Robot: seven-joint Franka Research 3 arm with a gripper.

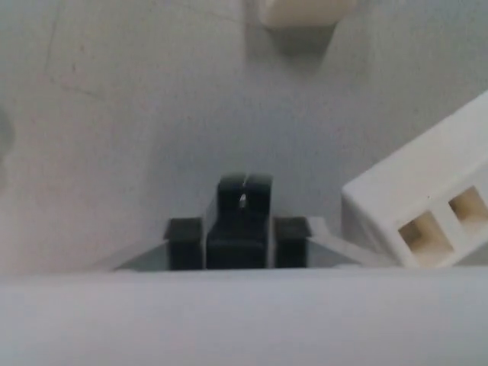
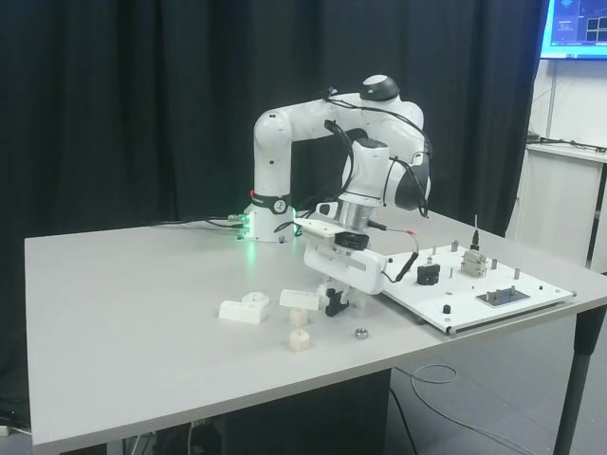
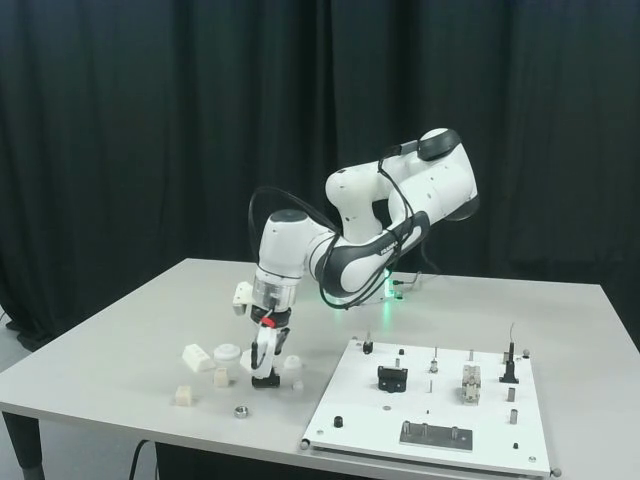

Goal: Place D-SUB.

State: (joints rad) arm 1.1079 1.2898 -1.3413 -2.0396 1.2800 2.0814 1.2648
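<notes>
Blocky black D-SUB in claw, matte.

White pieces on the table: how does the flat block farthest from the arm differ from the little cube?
The flat block is wider and lower; the little cube is smaller. The cube lies nearer the front edge than the block. Both are white, on the grey table.

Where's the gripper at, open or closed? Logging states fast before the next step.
Gripper: closed on a black part, low over the grey table.
</notes>
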